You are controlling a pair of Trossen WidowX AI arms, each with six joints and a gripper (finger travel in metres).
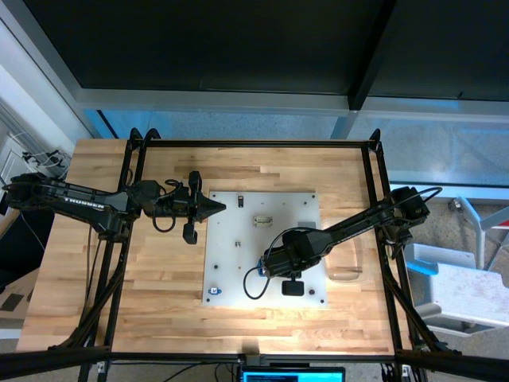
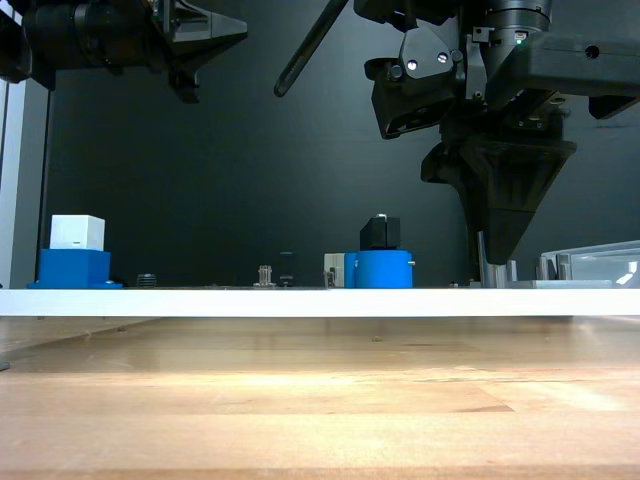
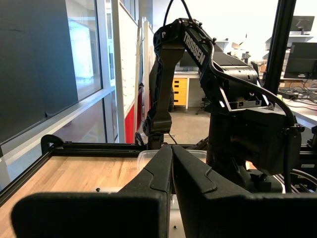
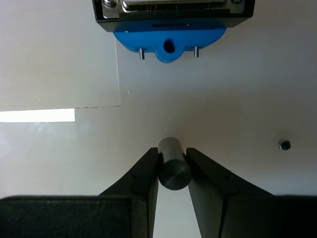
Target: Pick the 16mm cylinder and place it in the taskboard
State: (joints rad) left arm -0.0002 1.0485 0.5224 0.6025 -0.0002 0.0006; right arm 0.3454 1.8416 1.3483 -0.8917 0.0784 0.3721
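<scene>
The 16mm cylinder (image 4: 173, 167), a short dull-grey metal peg, is pinched between the fingertips of my right gripper (image 4: 172, 157). It hangs just above the white taskboard (image 4: 257, 99), a little short of a blue connector mount (image 4: 168, 39). In the high view my right gripper (image 1: 269, 264) is over the middle of the taskboard (image 1: 238, 270). In the low view its tip (image 2: 492, 262) almost reaches the board surface. My left gripper (image 1: 216, 205) is shut and empty, held high over the board's left edge, and its fingers (image 3: 168, 168) are pressed together.
A clear plastic tray (image 1: 347, 264) lies just right of the board. A round blue part (image 2: 385, 268) stands mid-board, and a blue block with a white cube (image 2: 75, 262) sits at the near left. A black frame (image 1: 254, 144) rings the wooden table.
</scene>
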